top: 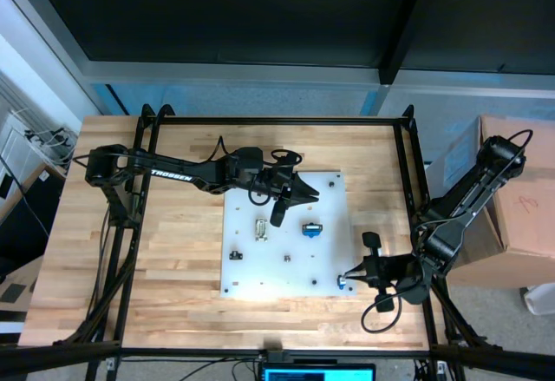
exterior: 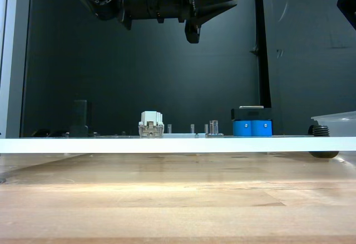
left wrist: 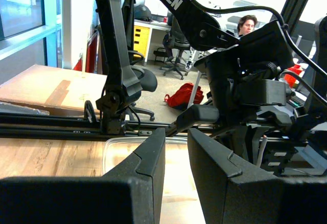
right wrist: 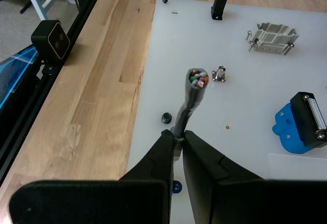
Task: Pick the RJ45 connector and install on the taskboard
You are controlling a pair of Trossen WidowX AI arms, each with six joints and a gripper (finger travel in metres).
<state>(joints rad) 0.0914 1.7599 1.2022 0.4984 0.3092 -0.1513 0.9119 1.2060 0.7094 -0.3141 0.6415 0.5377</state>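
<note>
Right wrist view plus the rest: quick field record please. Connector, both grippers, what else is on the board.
part: RJ45 connector, held, cable stub projecting past the fingertips, cut wire ends showing
seating: cannot tell whether it is in its seat
right gripper: shut on the connector, low over the task board at its near right corner
left gripper: high above the board's far side, narrowly open, empty
also on board: blue block, grey multi-pin housing, black post

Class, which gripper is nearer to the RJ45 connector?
Right. The right gripper is shut on the RJ45 connector at the near right corner of the taskboard; the left gripper hangs over its far part.
</note>
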